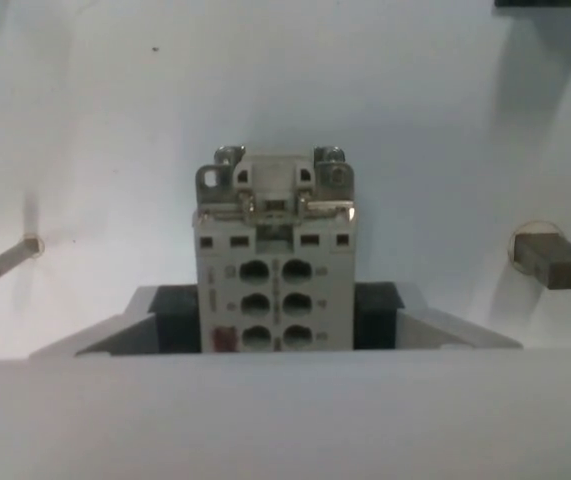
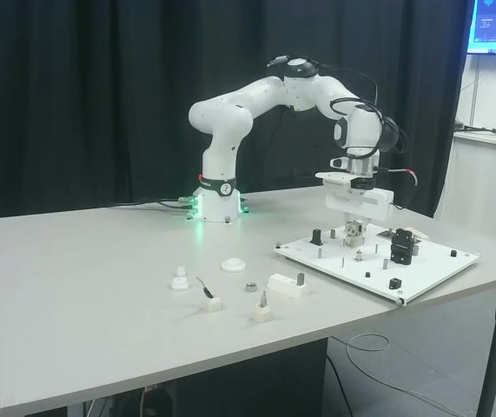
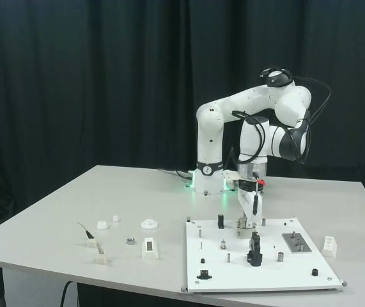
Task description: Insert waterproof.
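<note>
White gripper over connector (six holes), white board

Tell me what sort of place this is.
Probably a robotics lab or test cell: a white arm bolted to a grey table, a white board of small fixtures under its gripper, black curtains behind.

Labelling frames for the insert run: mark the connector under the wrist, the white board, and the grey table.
connector (image 1: 275,290), wrist view, face with six round holes
white board (image 3: 233,275), second room view, bare top surface
grey table (image 2: 82,278), first room view, bare top
</note>
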You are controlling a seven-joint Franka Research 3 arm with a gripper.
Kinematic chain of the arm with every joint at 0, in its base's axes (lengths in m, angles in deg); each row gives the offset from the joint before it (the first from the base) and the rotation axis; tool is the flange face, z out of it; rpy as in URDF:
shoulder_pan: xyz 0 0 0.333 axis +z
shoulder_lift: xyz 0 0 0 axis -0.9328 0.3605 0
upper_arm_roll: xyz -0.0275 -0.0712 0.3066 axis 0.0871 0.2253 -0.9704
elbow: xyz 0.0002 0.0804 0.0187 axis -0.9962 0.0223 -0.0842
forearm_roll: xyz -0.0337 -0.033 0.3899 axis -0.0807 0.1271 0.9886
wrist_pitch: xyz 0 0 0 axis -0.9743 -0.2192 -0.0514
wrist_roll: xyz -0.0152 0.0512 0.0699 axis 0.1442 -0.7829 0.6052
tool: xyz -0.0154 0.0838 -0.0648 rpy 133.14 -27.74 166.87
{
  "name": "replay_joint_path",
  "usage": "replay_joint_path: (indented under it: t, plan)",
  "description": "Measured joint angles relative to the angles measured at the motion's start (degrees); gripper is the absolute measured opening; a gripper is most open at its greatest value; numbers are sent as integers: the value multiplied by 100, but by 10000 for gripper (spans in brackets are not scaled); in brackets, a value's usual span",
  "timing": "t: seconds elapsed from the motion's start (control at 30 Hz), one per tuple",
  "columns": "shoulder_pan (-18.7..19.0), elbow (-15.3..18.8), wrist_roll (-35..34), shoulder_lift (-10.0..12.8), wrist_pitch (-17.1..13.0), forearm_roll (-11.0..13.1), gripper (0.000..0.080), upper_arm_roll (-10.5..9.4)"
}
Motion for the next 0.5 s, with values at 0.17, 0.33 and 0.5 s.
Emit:
replay_joint_path:
  t: [0.17,0.33,0.5]
  plan:
    - [-1,0,0,0,0,0,311,0]
    - [-18,3,16,1,-22,-14,311,-2]
    - [-65,-11,13,1,-74,-14,554,39]
